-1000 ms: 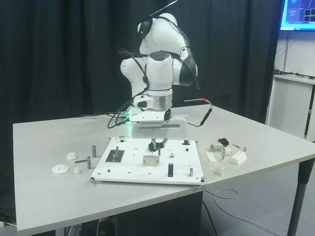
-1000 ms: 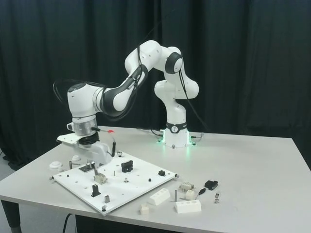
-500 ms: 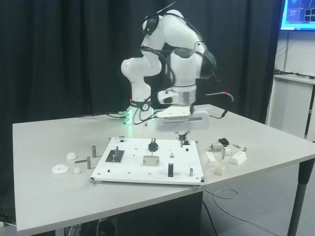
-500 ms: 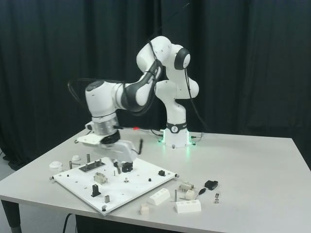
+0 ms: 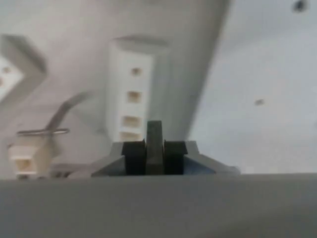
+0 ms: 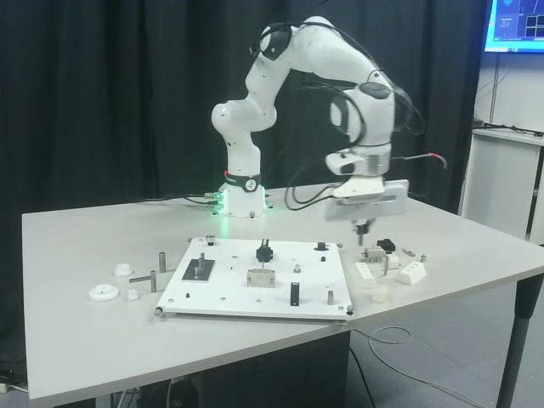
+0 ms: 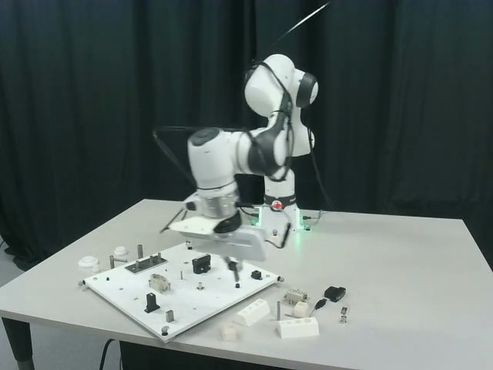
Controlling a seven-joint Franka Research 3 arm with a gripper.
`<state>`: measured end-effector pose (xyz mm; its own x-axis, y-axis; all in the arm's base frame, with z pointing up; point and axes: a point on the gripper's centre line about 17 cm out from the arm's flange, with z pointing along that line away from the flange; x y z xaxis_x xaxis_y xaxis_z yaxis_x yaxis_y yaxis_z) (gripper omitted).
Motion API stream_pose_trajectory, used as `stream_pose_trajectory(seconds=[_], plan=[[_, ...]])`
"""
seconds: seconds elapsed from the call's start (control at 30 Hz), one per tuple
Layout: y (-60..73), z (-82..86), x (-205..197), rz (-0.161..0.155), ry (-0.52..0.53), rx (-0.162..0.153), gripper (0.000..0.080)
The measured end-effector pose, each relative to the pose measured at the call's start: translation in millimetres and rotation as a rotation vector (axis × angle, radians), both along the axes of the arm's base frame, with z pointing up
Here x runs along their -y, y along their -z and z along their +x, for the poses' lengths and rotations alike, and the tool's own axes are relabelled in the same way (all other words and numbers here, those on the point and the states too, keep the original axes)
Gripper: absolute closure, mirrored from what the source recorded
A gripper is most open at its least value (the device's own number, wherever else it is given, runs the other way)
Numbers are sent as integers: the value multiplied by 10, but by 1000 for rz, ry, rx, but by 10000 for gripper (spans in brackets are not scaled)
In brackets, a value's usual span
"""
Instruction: Place square peg 3.
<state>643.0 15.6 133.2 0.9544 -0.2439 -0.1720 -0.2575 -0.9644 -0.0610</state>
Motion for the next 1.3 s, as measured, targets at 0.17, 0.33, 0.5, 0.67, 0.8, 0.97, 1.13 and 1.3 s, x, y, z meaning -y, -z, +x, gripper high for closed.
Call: stream_pose_trajectory(seconds=[0.17, 0.33, 0.5, 0.67, 0.8, 0.97, 1.13, 1.3], plan=[[32, -16, -403, -10, -22, 3, 727], [99, -67, -757, -27, -27, 7, 727], [160, -154, -1066, -45, -29, 5, 727], [205, -283, -1370, -61, -22, -6, 727], [227, -393, -1629, -71, -16, -15, 727], [243, -525, -1942, -86, -19, -14, 727], [264, -638, -2206, -109, -17, 0, 727], [313, -767, -2453, -126, -13, 11, 727]])
